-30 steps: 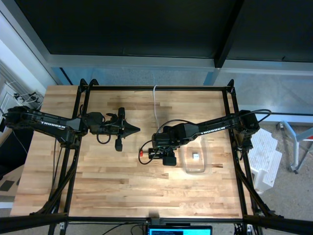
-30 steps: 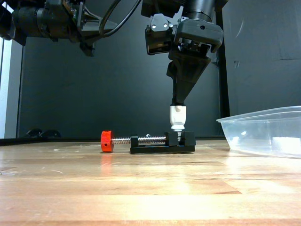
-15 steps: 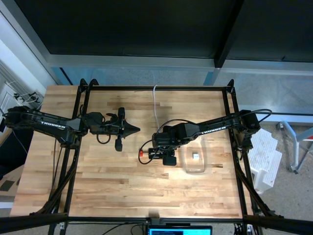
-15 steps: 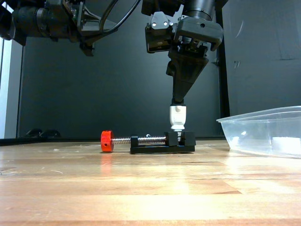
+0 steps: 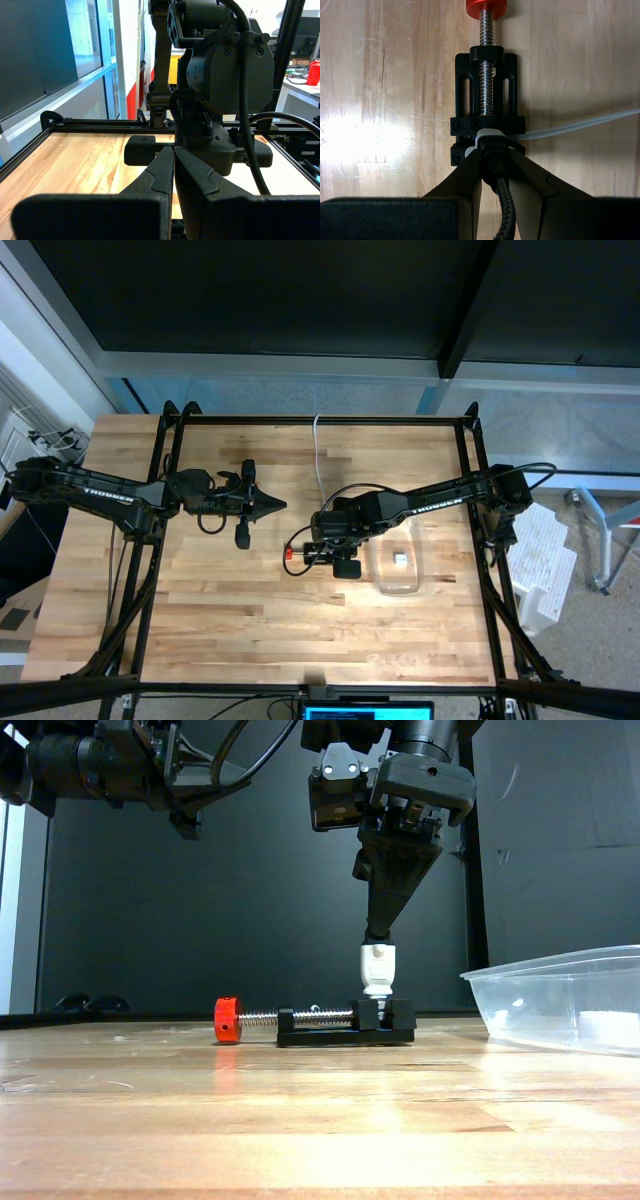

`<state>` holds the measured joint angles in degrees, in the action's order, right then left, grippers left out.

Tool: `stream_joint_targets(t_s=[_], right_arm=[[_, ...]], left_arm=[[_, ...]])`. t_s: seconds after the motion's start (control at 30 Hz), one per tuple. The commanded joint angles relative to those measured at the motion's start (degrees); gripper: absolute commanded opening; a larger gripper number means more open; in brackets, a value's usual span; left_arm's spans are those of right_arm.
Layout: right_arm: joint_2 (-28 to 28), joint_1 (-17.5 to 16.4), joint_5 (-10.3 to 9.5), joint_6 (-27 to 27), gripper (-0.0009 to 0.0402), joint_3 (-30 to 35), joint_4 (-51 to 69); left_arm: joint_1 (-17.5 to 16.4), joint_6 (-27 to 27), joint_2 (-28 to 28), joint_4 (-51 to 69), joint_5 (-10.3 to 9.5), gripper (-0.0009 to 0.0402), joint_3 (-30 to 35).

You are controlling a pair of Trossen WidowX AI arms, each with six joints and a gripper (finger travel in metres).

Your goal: Remove the power plug from the receptacle and place in the container

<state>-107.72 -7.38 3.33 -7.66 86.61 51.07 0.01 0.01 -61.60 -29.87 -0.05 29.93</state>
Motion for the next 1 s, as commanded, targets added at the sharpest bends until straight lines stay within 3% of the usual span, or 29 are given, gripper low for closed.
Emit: stream_joint_targets(t_s=[0.03,1.0], right_arm=[[0.28,0.00,0.11,0.13,0.0001,0.00,0.07],[1.68,0.24,0.11,0.48,0.0000,2.54,3.32]], left_arm=[[0.00,0.00,0.00,0.00,0.02,0.0000,0.02],[0.00,0.00,0.00,0.00,0.02,0.0000,0.02]])
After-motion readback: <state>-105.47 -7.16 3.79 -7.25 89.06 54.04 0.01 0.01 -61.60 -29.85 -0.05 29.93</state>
